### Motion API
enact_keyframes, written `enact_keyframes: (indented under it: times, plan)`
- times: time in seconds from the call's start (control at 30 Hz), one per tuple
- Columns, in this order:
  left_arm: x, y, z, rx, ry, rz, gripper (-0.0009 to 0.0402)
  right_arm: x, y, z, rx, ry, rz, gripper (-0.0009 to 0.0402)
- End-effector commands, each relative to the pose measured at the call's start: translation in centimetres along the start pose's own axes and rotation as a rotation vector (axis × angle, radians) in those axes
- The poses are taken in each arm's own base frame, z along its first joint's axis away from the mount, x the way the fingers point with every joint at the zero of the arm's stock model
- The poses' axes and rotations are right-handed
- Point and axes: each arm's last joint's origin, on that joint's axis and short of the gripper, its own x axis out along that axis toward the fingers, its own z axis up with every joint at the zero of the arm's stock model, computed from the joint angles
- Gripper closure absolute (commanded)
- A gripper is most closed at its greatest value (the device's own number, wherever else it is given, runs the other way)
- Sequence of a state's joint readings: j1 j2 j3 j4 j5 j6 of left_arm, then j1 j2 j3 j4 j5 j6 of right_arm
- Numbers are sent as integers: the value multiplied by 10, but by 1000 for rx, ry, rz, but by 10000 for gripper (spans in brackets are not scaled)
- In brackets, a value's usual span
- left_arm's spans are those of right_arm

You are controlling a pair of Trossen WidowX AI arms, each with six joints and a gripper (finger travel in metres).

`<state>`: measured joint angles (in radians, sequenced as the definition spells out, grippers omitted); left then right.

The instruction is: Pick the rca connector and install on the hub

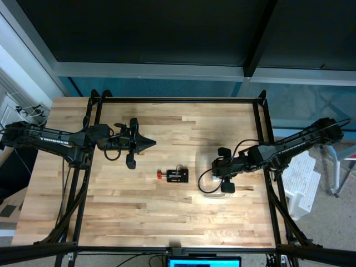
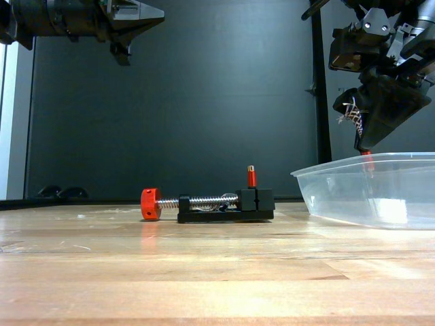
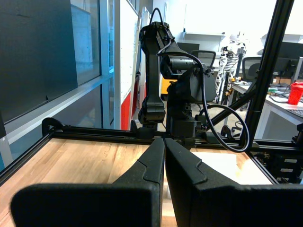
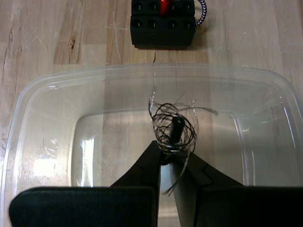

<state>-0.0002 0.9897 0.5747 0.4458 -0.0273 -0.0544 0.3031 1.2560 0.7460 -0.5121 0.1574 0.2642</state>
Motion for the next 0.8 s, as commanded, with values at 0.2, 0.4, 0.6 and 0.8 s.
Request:
enact_keyframes:
  times: [0.2, 0.4, 0.6, 0.8]
  plan:
    - [0, 0, 0, 0, 0, 0, 393, -1, 1, -4, 0, -1, 4, 393]
    - [0, 0, 0, 0, 0, 0, 393, -2, 1, -5, 1, -7, 7, 393]
    - [0, 0, 0, 0, 0, 0, 393, -3, 3, 4, 16, -65, 17, 393]
    - [0, 0, 0, 0, 0, 0, 393, -5, 4, 31, 11, -129, 14, 393]
